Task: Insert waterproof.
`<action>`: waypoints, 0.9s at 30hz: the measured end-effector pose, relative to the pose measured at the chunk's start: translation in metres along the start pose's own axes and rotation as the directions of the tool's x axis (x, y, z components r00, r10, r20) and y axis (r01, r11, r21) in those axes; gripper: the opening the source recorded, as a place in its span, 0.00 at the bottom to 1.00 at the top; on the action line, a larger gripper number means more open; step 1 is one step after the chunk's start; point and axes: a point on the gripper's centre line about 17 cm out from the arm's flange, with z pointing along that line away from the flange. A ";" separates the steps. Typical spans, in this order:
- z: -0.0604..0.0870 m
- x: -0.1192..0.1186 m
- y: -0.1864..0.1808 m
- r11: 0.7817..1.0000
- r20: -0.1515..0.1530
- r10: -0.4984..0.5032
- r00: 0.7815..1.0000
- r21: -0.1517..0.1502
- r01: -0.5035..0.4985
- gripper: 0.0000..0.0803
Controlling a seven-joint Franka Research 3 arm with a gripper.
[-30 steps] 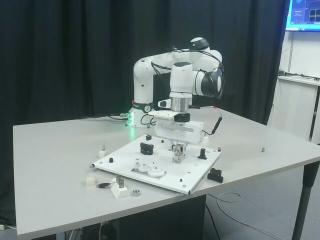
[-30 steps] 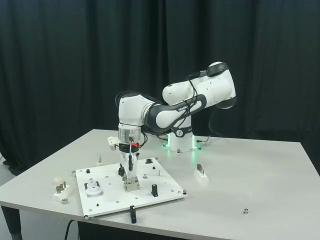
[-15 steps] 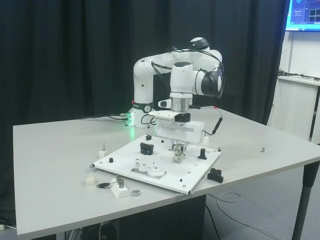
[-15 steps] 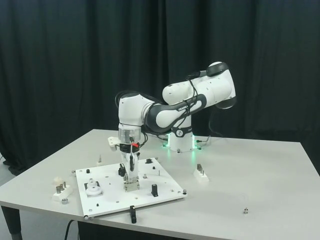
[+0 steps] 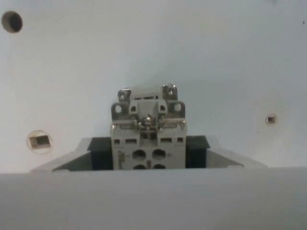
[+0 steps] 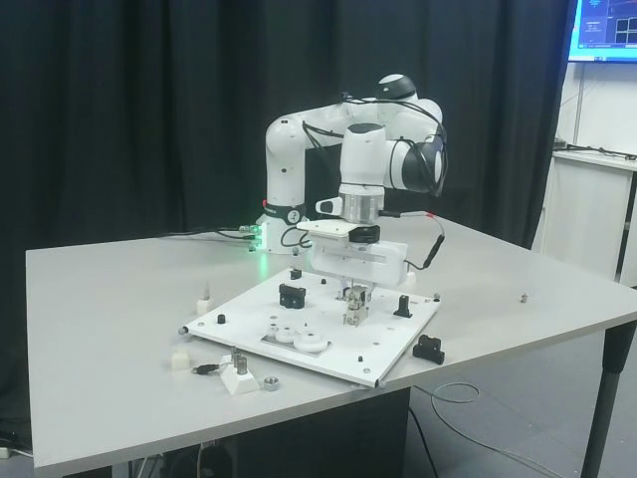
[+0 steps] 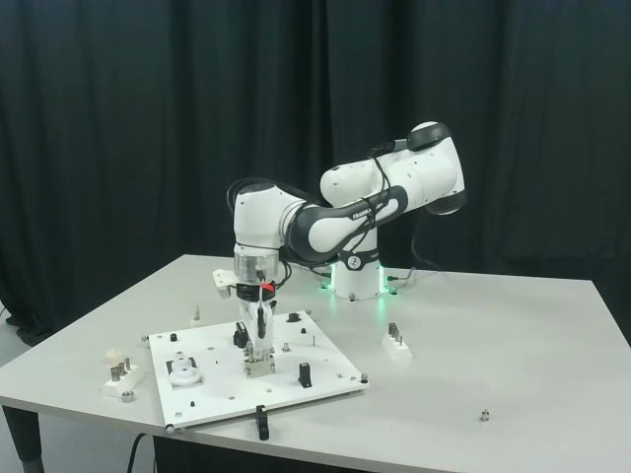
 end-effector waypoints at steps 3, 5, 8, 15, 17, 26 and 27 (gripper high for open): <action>0.000 0.000 0.000 1.000 -0.001 -0.003 1.000 -0.003 0.003 0.39; 0.000 0.000 0.000 1.000 -0.001 -0.004 1.000 -0.006 0.004 0.39; 0.000 0.001 0.001 1.000 -0.002 -0.006 1.000 -0.011 0.006 0.39; -0.001 0.001 0.003 1.000 -0.004 -0.012 1.000 -0.029 0.012 0.39; 0.000 0.001 0.003 0.999 -0.004 -0.014 1.000 -0.030 0.014 0.39; 0.000 0.001 0.000 0.999 -0.004 -0.020 1.000 -0.032 0.020 0.39; 0.000 0.001 0.000 0.999 -0.004 -0.021 1.000 -0.033 0.021 0.39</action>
